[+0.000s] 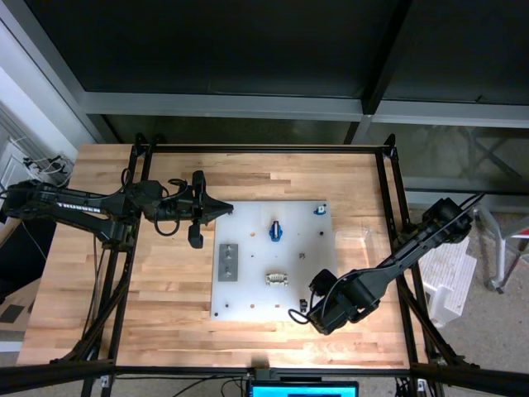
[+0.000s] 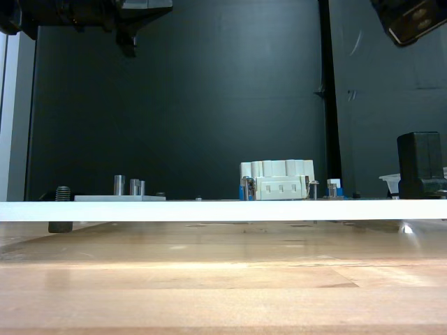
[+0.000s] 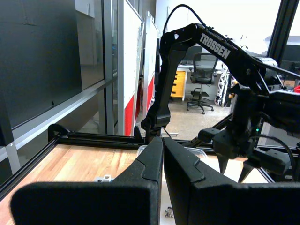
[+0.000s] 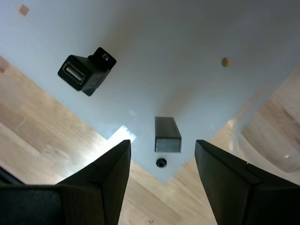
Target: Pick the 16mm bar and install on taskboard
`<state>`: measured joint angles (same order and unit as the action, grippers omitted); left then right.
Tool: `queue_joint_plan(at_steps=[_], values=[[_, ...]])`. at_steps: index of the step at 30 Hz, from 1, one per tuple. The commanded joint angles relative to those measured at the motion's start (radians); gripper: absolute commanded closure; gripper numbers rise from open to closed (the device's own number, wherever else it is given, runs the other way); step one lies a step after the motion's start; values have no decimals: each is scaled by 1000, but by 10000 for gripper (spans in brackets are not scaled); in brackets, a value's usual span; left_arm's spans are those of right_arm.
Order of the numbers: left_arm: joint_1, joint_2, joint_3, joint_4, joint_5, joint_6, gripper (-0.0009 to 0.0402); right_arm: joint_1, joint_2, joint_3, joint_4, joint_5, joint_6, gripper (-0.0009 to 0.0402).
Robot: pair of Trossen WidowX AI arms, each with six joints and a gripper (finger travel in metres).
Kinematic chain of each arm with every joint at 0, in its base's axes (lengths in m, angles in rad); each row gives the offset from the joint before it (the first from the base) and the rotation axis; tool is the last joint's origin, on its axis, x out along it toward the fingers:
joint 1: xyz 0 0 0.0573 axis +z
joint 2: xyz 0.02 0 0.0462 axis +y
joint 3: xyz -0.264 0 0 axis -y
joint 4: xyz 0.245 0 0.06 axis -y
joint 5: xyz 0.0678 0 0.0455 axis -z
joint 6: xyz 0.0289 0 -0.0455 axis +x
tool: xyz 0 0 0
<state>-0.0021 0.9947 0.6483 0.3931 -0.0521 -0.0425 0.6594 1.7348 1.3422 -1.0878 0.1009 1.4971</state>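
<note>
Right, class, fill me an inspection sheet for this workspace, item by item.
Surface: wooden table, white task board on it.
Job's things: 16mm bar not identifiable; neither hand holds anything.
Clutter: grey peg plate, white connector, USB socket, dark block, all on the board.
Hands: left hand shut, raised by board's far-left corner; right hand open over near-right corner.
Cables: black cable looped at right arm.
Surroundings: black frame, office chair.

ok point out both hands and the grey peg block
left hand (image 1: 225,208): high view, shut fingertips, by board (image 1: 248,302)
right hand (image 4: 160,140): right wrist view, between open fingers, over board corner
grey peg block (image 1: 227,261): high view, top face
</note>
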Motion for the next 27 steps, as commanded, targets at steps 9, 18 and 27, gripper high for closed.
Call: queue_joint_plan(at_steps=[9,18,27], values=[[0,0,0,0,0,0,393,0,-105,3,-36,-9,-83,208],[0,0,0,0,0,0,393,0,-168,3,-82,-75,-240,208],[0,0,0,0,0,0,393,1,-200,3,-83,-103,-472,208]])
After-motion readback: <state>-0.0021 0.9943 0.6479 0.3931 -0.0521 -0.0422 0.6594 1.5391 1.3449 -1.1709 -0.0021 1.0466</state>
